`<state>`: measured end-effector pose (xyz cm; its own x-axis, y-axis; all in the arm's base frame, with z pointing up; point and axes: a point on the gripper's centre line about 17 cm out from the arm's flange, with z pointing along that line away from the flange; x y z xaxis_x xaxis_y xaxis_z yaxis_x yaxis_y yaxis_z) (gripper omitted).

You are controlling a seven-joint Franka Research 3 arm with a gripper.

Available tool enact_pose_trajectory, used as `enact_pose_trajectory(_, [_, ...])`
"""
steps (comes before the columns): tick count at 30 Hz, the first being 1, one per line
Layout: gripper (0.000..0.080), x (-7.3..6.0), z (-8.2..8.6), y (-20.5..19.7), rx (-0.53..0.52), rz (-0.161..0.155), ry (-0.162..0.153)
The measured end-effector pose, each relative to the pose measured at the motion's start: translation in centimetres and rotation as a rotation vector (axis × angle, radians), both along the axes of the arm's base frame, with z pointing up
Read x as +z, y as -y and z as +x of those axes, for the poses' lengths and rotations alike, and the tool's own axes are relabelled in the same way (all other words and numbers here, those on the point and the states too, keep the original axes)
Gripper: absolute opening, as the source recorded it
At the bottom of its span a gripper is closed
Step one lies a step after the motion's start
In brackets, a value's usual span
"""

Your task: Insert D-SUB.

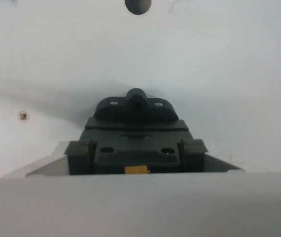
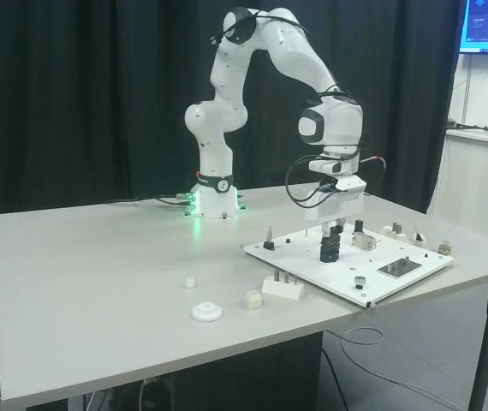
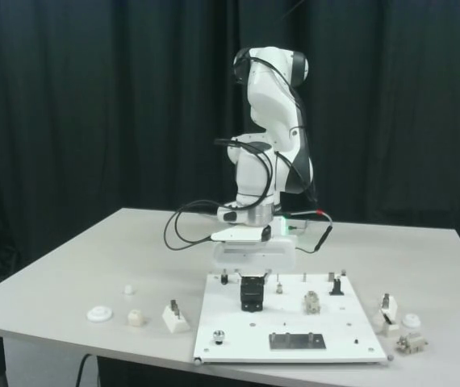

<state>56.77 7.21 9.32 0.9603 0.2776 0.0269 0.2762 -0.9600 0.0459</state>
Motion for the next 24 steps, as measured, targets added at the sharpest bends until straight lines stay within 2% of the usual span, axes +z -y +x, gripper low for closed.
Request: enact_pose_trajectory(24, [0.0383,-0.05,-0.32,0.12,0.0,-0.002,-0.011])
